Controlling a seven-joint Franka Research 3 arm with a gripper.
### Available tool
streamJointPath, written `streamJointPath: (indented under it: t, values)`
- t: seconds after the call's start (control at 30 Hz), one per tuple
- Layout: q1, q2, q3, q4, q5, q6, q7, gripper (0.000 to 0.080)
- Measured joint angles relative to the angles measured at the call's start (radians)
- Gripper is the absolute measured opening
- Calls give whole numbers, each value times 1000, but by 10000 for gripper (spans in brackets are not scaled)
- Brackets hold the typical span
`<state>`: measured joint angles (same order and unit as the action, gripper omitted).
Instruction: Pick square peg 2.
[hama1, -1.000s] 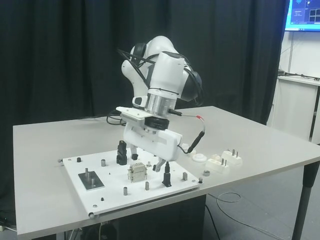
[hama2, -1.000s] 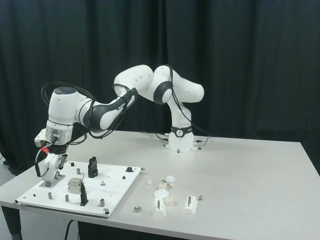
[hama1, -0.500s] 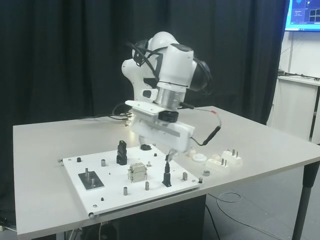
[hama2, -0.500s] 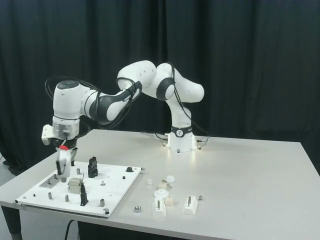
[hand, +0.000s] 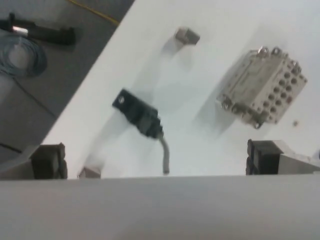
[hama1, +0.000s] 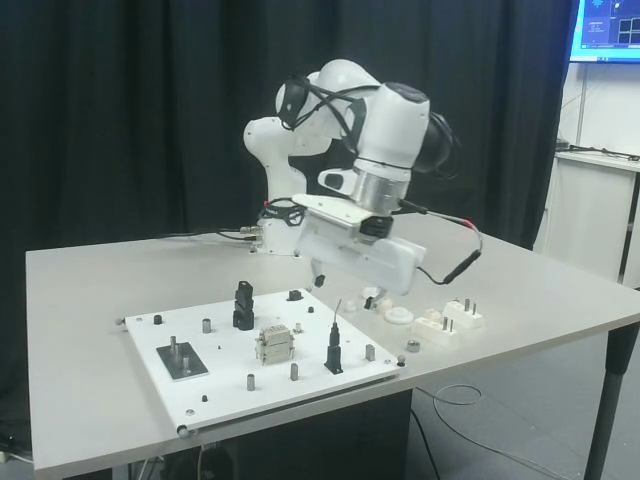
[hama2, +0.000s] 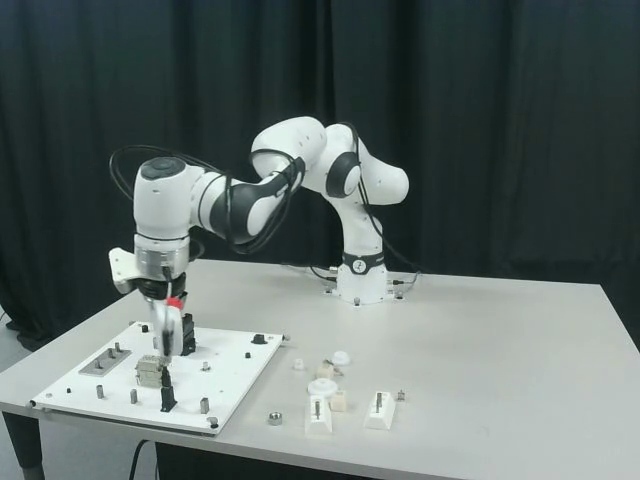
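Note:
My gripper (hama1: 340, 290) hangs open above the white board (hama1: 215, 385), over its edge nearest the loose white parts; it also shows in the second room view (hama2: 165, 335). In the wrist view the black fingertips (hand: 48, 160) stand wide apart and hold nothing. Below them stands a black plug with a grey pin (hand: 141, 119). Small grey pegs stick up from the board, one squarish (hand: 186, 35) and one at the hand's edge (hand: 90, 172). I cannot tell which is square peg 2.
A grey multi-pin connector (hama1: 272, 343) sits mid-board, a black upright part (hama1: 242, 305) behind it and a grey plate with pins (hama1: 181, 360) further along. White holders (hama1: 450, 322) and rings (hama1: 399, 316) lie on the table beside the board. Cables (hand: 22, 55) lie on the floor.
The arm has swung from low over the board's middle, up and across toward the side with the loose white parts. The hand now hangs higher, above the black plug.

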<state>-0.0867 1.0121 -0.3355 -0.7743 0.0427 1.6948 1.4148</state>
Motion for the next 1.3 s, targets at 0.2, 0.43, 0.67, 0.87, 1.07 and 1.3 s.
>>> streamJointPath:
  t: [0.2, 0.43, 0.67, 0.87, 1.07, 1.3]
  values:
    - [28, -5, 6, 0, -43, -40, -9, 800]
    - [39, -13, 57, 0, -119, -91, -19, 800]
    - [39, -17, 121, -1, -213, -138, -44, 800]
    - [38, -17, 164, -5, -281, -174, -67, 800]
    - [31, -17, 197, -16, -338, -202, -103, 800]
    - [15, -17, 230, -32, -372, -229, -139, 800]
